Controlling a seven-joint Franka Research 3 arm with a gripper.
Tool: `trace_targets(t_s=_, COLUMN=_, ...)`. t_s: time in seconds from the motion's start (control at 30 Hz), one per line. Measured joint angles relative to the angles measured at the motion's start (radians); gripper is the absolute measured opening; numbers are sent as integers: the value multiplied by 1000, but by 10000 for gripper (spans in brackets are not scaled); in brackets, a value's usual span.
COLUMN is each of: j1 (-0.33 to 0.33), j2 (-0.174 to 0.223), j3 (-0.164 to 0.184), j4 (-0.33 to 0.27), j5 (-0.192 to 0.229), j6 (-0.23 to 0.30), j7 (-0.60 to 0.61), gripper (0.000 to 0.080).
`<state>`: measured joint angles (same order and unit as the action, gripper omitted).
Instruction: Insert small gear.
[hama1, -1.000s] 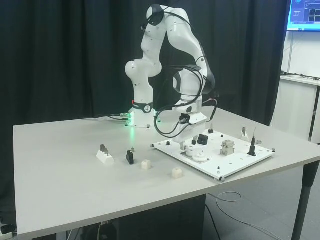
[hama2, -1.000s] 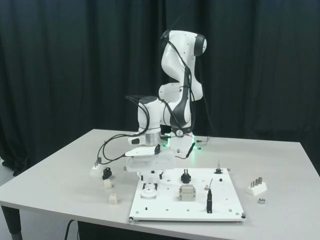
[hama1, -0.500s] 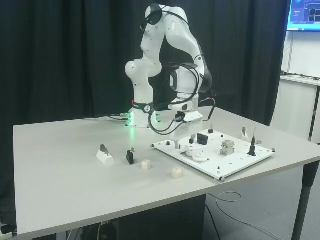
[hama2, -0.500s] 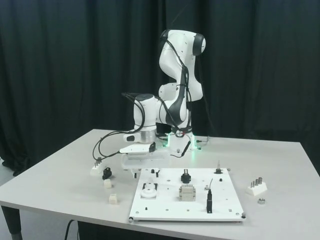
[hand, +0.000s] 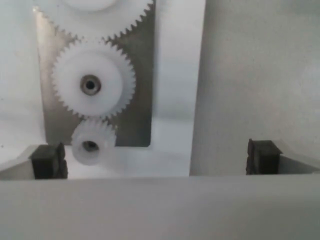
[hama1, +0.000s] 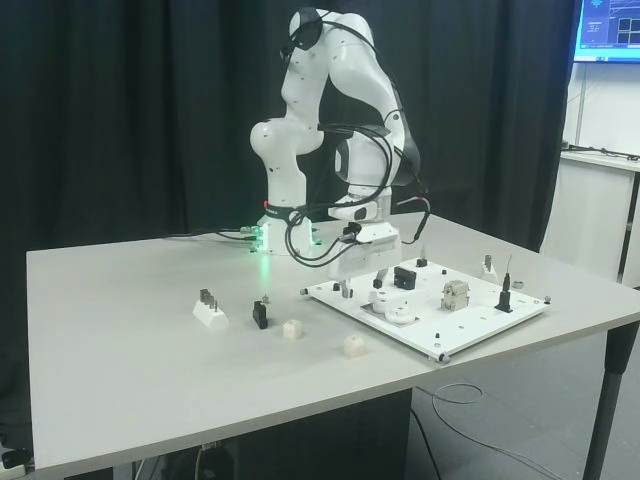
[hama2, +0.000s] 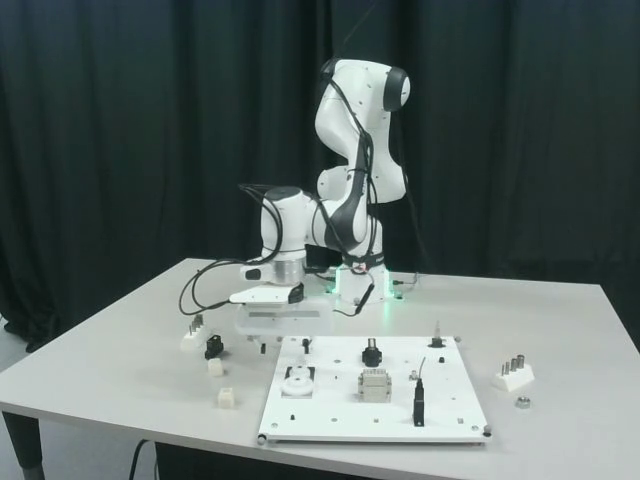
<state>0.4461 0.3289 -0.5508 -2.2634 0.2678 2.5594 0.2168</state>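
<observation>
End effector (hand: 155, 157) withdrawn (toothed small gear (hand: 92, 142) seated)

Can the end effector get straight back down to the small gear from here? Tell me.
Probably yes. The end effector is open and empty above the board's edge, and nothing stands over the small gear, which sits seated beside the larger gear.

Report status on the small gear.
Gripper open, empty. Small gear seated on its peg, meshed with medium gear. Nothing in the way.
</observation>
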Motion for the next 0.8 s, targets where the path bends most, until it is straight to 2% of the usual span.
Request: trace_targets(t_s=0.8, j1=-8, j2=30, j3=5, j4=0, j5=0, j6=31, j7=-11, gripper=800)
